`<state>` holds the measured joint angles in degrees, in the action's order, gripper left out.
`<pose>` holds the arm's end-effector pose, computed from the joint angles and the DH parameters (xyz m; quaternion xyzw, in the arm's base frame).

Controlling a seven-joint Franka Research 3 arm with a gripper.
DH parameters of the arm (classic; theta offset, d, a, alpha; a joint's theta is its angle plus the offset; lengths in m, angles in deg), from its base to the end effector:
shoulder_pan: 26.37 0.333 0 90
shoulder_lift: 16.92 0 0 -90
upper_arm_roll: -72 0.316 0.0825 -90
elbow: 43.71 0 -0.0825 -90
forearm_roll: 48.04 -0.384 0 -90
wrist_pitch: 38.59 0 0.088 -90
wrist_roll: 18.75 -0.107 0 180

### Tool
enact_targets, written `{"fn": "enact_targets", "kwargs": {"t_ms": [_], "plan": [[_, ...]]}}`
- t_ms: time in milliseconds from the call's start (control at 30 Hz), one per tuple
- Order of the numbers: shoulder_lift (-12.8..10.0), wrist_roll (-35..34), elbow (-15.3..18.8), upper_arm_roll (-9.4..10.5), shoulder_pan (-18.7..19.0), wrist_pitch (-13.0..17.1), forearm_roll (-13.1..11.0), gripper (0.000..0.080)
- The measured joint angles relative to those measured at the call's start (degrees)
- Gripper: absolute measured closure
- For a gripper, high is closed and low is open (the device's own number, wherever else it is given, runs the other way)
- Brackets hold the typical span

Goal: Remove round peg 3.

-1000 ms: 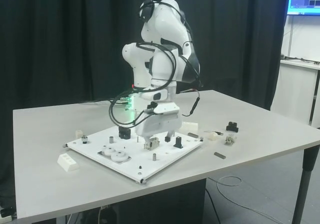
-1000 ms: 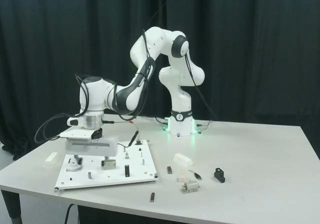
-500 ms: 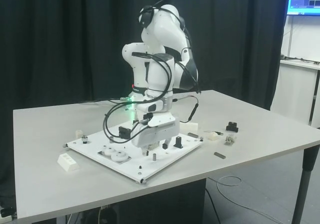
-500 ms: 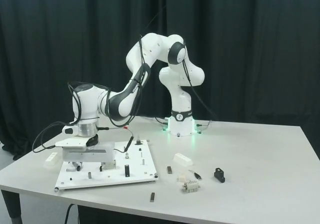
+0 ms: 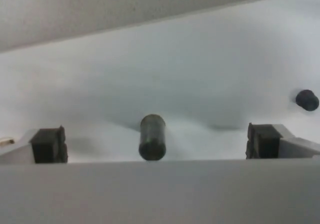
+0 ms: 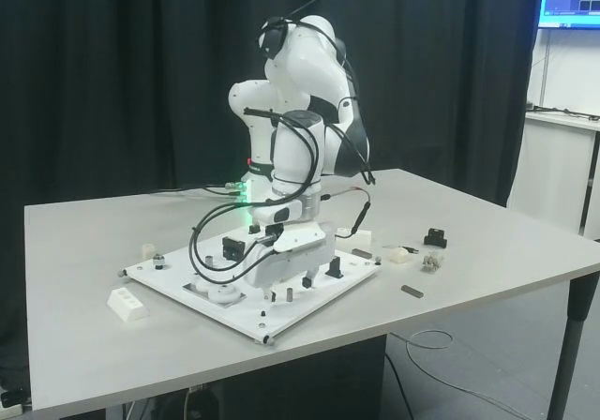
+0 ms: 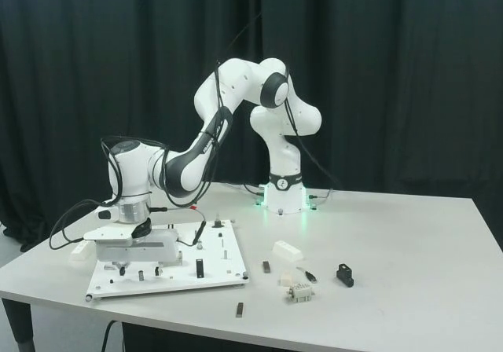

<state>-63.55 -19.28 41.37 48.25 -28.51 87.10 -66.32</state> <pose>0.6649 -0.2542 0.2151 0.9634 -0.2668 -0.0186 0.0186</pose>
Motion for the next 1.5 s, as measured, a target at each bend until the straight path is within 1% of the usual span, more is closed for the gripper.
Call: {"fn": "enact_targets", "kwargs": {"t_ms": [233, 500, 533, 700, 733, 867, 900, 1233, 1267, 1500], "plan": [[-0.7, 0.0, -0.3, 0.25, -0.3, -0.1, -0.1, 0.0003], [-0.8, 0.4, -0.4, 0.38, -0.3, -0.1, -0.1, 0.0003], [-0.8, 0.6, -0.4, 0.41, -0.3, -0.1, -0.1, 0.0274], [-0.8, 1.3, -0.6, 0.58, -0.3, -0.1, -0.1, 0.0274], [-0.8, 1.3, -0.6, 0.62, -0.3, -0.1, -0.1, 0.0474], [-0.8, 1.3, -0.6, 0.71, -0.2, 0.0, -0.1, 0.0474], [-0.8, 1.3, -0.7, 0.68, -0.3, 0.1, 0.0, 0.0648], [-0.9, 1.9, -0.7, 0.68, -0.3, 0.2, 0.1, 0.0648], [-0.9, 1.9, -0.7, 0.68, -0.3, 0.2, 0.1, 0.0691], [-0.9, 2.0, -1.0, 0.67, -0.3, -0.1, 0.3, 0.0691]]}}
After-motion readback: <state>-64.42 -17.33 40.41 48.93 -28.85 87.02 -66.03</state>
